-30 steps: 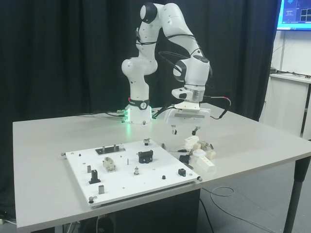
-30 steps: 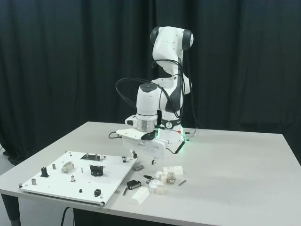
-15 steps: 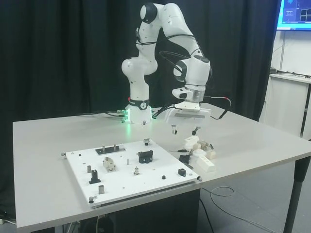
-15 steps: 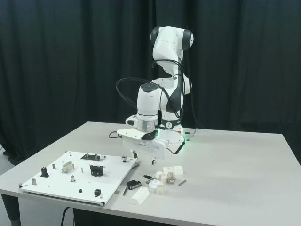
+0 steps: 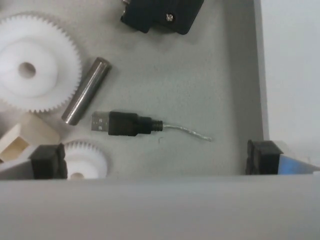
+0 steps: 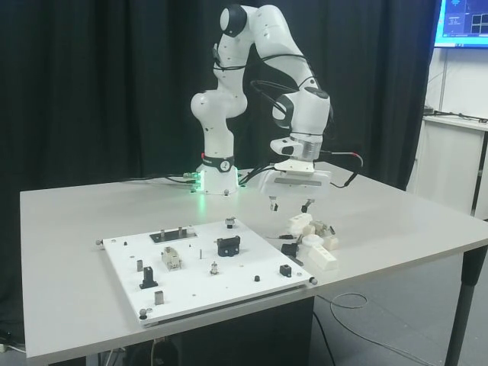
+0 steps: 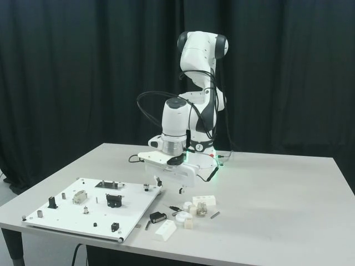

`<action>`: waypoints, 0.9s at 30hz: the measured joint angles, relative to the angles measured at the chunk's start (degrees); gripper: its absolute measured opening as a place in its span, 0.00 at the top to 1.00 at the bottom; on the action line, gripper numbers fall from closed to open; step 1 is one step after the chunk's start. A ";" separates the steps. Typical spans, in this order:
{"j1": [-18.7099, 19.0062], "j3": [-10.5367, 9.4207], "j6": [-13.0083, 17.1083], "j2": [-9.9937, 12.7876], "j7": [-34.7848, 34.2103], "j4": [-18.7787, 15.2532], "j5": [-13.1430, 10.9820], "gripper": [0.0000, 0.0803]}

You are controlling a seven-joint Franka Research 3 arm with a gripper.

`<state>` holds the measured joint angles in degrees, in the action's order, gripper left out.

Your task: Remove bolt 4.

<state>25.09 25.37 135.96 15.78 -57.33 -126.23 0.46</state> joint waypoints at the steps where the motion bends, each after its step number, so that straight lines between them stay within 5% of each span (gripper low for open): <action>1: 0.00 0.00 0.00 0.00 -0.01 -0.01 0.01 0.00; 27: -0.70 0.00 1.36 -0.43 -0.42 -1.18 0.94 0.00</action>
<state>24.38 25.37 137.32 15.35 -57.74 -127.40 1.40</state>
